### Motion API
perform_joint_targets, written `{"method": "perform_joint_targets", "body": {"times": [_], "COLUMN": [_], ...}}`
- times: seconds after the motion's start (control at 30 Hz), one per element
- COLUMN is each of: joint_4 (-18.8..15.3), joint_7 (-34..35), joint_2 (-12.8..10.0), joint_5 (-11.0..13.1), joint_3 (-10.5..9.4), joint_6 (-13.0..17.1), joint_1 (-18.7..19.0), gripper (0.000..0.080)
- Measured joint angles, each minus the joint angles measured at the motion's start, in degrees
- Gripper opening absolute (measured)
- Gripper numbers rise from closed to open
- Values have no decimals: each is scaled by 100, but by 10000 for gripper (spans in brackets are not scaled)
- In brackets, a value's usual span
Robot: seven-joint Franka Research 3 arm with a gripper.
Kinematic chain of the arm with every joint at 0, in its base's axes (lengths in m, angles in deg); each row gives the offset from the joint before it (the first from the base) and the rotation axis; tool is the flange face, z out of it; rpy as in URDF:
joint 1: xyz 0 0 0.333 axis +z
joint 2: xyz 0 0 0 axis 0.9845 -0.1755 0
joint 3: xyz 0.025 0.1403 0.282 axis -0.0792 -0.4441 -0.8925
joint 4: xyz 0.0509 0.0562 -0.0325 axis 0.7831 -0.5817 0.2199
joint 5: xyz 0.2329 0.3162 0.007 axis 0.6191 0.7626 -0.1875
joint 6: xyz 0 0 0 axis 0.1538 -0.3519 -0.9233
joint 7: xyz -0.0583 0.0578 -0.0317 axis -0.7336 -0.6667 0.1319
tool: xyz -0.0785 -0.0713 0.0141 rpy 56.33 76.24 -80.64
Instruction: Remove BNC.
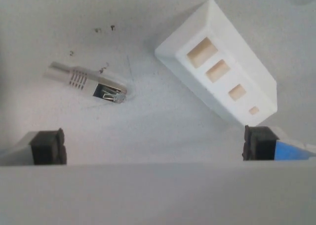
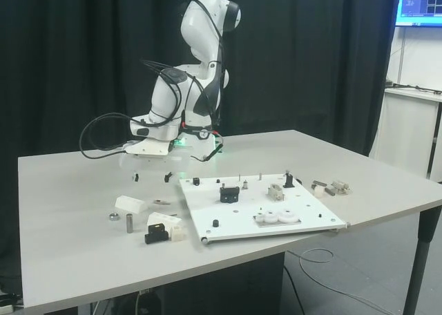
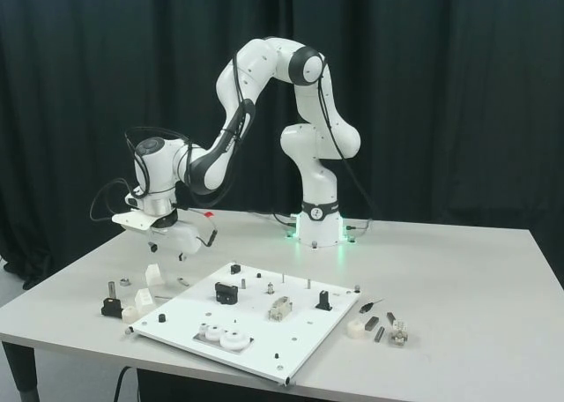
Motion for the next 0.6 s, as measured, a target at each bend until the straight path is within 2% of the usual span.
{"method": "perform_joint_targets", "body": {"times": [0.4,0.6], "joint_4": [3,-4], "joint_7": [0,58], "joint_2": [14,108], "joint_5": [23,321], "joint_3": [3,-1], "joint_6": [-47,-241], "joint_1": [-3,20], "gripper": [800,800]}}
